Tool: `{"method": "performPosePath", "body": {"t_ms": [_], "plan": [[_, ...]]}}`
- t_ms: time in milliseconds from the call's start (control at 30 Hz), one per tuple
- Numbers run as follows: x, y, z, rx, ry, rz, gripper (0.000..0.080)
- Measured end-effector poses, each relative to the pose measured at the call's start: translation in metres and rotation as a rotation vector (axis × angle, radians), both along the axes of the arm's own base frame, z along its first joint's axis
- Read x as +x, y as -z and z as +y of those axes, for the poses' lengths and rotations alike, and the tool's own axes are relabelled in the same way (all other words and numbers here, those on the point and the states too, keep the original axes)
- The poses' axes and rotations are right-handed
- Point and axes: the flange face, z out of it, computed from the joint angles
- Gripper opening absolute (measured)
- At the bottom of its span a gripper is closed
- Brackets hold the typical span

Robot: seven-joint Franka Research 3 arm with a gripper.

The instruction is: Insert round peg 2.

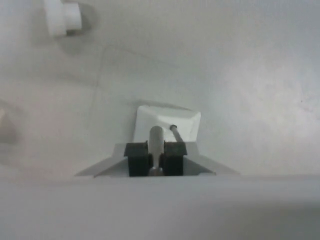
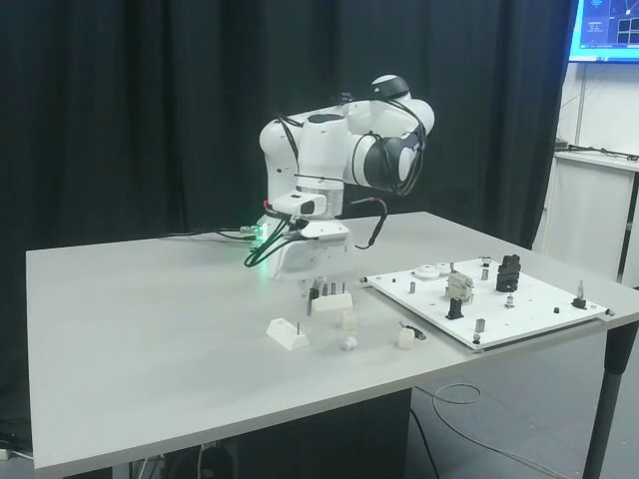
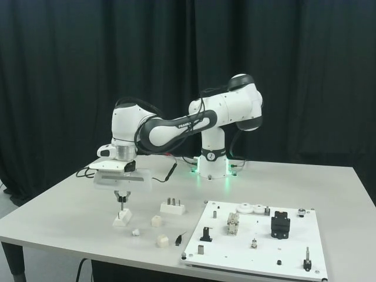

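Between the end effector's (image 1: 156, 161) fingers, the round peg (image 1: 156, 141).

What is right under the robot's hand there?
The hand grips a round peg above a small white block on the grey table. A thin pin stands on that block. The peg's lower end is hidden.

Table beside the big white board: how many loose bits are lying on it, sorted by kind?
White block with a thin pin: 1
White holder with pegs: 1
Small white pieces: 3
Small black piece: 1
Total: 6
The round peg held in the gripper is not counted.
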Motion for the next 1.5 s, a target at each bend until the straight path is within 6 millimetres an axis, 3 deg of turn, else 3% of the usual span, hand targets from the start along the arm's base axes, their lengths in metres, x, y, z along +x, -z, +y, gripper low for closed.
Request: {"method": "performPosePath", "body": {"t_ms": [433,767,1067,1500], "plan": [[0.016,-0.013,0.025,0.008,0.019,-0.02,0.0061],[0.033,-0.025,0.058,0.032,0.042,-0.039,0.0061],[0.053,-0.036,0.103,0.058,0.055,-0.046,0.0061],[0.076,-0.053,0.191,0.083,0.113,-0.05,0.0061]]}}
